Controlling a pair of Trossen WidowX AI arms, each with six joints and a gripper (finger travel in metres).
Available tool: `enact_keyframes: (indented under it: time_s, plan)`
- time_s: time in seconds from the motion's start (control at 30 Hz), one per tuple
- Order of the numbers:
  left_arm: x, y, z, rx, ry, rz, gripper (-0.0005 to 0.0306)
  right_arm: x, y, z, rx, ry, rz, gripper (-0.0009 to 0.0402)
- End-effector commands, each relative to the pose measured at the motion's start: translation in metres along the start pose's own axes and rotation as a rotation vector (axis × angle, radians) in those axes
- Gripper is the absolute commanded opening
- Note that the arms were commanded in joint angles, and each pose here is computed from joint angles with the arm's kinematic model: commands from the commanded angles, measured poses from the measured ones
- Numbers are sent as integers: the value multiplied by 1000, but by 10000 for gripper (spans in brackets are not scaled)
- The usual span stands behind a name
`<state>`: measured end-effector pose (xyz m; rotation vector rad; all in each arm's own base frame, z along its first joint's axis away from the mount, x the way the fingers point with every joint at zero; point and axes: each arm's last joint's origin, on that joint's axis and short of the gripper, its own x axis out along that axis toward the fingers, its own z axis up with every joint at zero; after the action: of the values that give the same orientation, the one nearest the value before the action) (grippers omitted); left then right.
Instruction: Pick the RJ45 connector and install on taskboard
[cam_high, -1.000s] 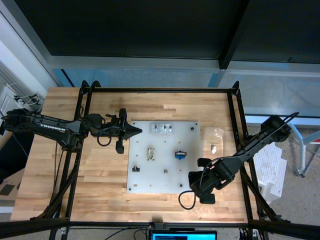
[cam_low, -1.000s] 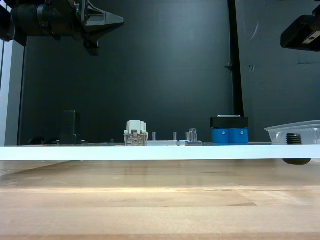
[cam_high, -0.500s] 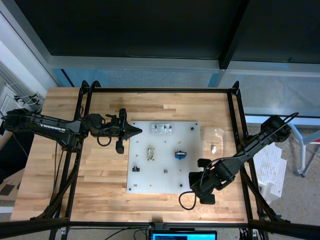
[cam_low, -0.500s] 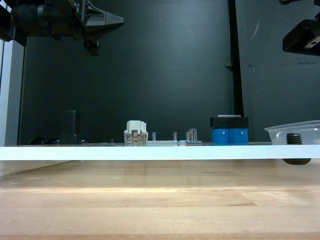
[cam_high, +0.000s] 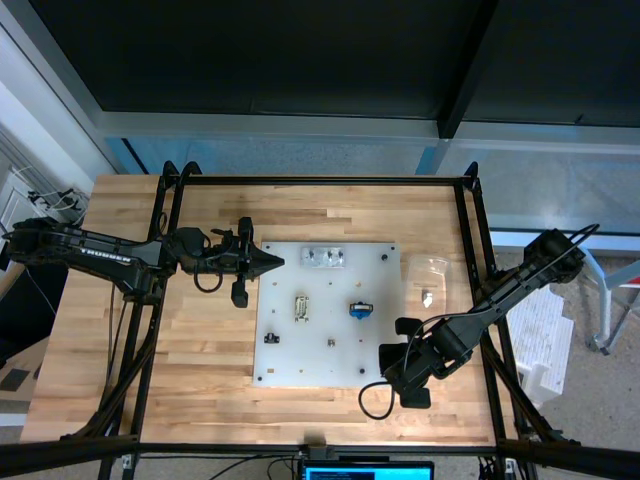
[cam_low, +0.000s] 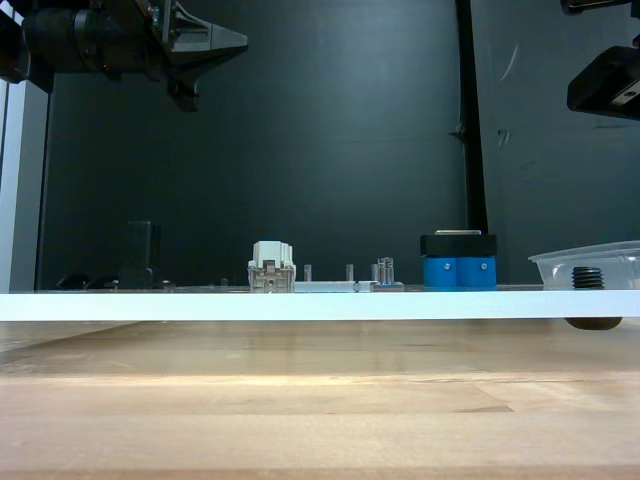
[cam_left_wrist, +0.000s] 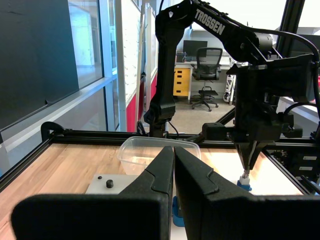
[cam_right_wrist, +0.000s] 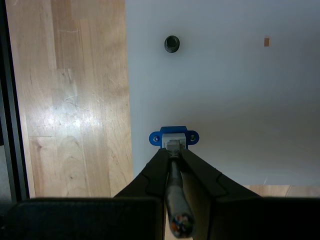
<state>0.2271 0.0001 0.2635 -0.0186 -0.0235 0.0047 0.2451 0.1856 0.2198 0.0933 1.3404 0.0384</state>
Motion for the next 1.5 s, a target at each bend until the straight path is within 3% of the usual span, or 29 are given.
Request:
enact_keyframes:
  time_s: [0.03,0.4,0.9,1.27,1.5]
  plan:
    - [0,0,0,0,0,0,0,2,0,-1,-1,15,-7,0]
    - [0,0,0,0,0,0,0,-1,1,0,-2,2,4,8]
    - [0,0,0,0,0,0,0,-7,1,1,20,-22,12,104]
    - [0,0,0,0,-1,0,0,-32,-3,-3,36,-72,60,173]
    - [0,0,0,0,0,0,0,-49,-10,-10,36,-88,74,202]
